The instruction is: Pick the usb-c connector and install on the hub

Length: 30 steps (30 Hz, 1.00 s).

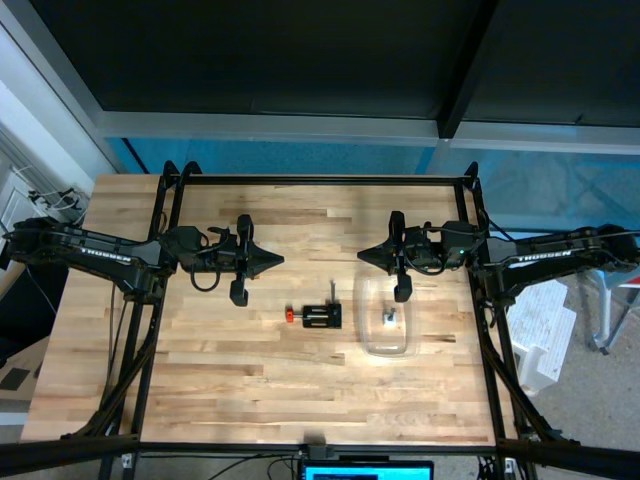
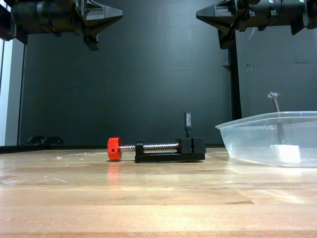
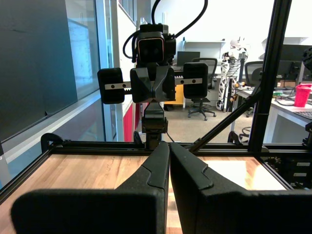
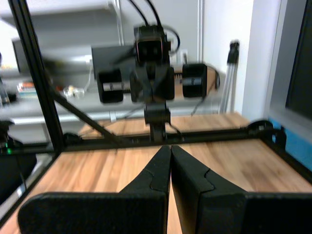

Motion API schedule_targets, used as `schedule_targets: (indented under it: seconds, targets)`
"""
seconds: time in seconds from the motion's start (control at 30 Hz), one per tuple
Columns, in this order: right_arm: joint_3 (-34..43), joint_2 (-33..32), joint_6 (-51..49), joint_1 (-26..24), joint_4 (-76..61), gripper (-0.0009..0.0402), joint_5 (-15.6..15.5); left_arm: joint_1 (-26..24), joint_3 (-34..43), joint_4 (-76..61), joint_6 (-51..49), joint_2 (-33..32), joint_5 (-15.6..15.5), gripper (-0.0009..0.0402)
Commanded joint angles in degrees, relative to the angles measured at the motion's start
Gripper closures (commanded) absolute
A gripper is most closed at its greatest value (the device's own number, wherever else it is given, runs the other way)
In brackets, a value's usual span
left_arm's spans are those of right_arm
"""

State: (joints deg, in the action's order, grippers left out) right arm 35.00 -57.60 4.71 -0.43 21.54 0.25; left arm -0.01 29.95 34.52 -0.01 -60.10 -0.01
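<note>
The usb-c connector (image 1: 390, 317) lies free inside a clear plastic tub (image 1: 371, 341) right of centre; through the tub's wall it shows as a pale body (image 2: 284, 150) with a short cable sticking up. A small dark hub (image 2: 187, 124) stands upright, clamped in a black vise (image 1: 322, 317) with a red knob (image 2: 114, 148). My left gripper (image 1: 279, 260) hangs high above the table, left of the vise, fingers (image 3: 158, 161) pressed together on nothing. High above the tub's far end, my right gripper (image 1: 361, 255) is shut too, fingers (image 4: 161, 165) meeting with nothing between them.
A black frame (image 1: 320, 181) runs around the wooden table. The two arms point at each other across the middle, each showing in the other's wrist view. A laptop edge (image 1: 367, 468) sits at the near side.
</note>
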Motion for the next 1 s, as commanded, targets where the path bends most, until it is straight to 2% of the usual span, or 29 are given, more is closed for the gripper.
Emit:
schedule_targets:
  seconds: [0.03,0.43,0.6,1.0]
  targets:
    - [3.58,0.13,-0.31,0.33,-10.32,0.0393,0.0,0.0,0.0,0.0,0.0,-0.02,0.0,0.0393]
    - [14.73,0.04,2.43,3.82,-42.75,0.0393,0.24,0.02,0.0,0.0,0.0,0.0,-0.02,0.0393]
    - [17.16,0.04,2.38,6.19,-51.74,0.0393,3.63,0.0,0.0,0.0,0.0,-0.02,0.0,0.0393]
    - [19.96,-0.13,5.46,11.17,-65.94,0.0393,3.65,0.02,0.0,0.0,0.0,0.0,0.0,0.0393]
